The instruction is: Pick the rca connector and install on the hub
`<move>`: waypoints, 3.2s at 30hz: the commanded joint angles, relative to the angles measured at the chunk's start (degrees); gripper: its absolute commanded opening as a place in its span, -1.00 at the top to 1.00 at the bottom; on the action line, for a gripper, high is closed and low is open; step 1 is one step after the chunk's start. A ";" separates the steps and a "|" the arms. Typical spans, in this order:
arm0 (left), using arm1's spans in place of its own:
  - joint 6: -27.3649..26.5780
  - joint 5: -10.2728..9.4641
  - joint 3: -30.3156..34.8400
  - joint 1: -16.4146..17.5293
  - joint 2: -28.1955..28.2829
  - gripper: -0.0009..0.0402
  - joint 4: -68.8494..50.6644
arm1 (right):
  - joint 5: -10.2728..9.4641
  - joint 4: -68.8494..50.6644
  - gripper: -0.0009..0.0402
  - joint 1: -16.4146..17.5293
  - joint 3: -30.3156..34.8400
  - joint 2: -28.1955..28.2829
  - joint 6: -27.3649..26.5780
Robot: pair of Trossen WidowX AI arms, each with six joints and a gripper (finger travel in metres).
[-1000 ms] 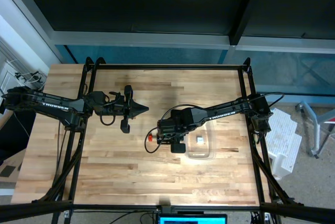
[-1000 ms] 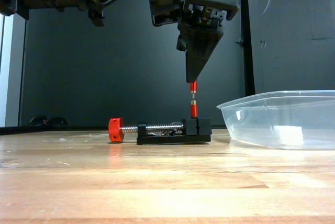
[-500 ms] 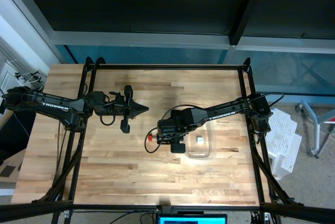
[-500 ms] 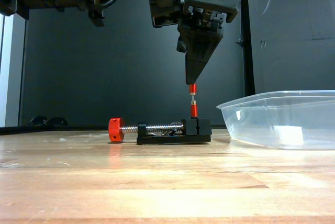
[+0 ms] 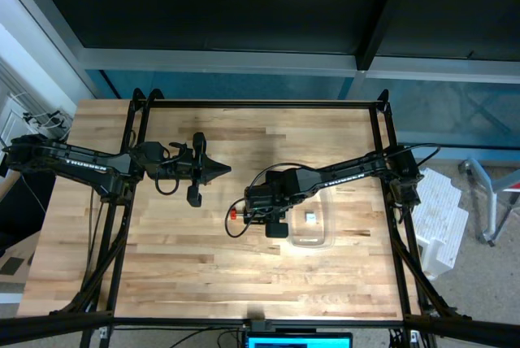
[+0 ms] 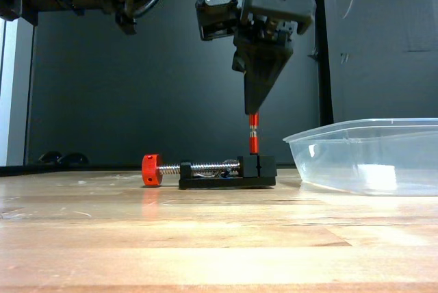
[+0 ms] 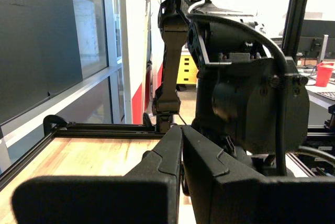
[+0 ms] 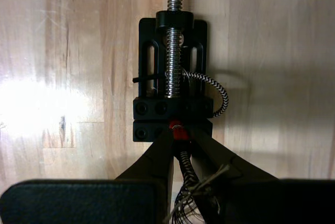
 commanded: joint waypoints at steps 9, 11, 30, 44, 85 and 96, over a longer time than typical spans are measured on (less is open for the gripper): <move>0.02 0.02 0.00 0.00 0.02 0.96 0.02 | 0.04 1.75 0.96 -0.02 -0.92 -0.04 0.46; 0.02 0.02 0.00 0.00 0.02 0.96 0.02 | 0.07 2.14 0.96 -0.02 -1.36 -0.04 0.46; 0.02 0.02 0.00 0.00 0.02 0.96 0.02 | 0.07 4.50 0.92 0.00 -3.56 -0.31 0.72; 0.02 0.02 0.00 0.00 0.02 0.96 0.02 | 0.07 4.92 0.19 0.07 -3.63 -4.92 0.96; 0.00 0.02 0.00 0.02 0.02 0.96 0.00 | -0.68 69.07 0.61 -5.01 -50.75 -46.07 -2.75; 0.02 0.02 0.00 0.00 0.00 0.96 0.00 | -6.23 80.83 0.94 -9.57 -58.84 -51.74 -3.56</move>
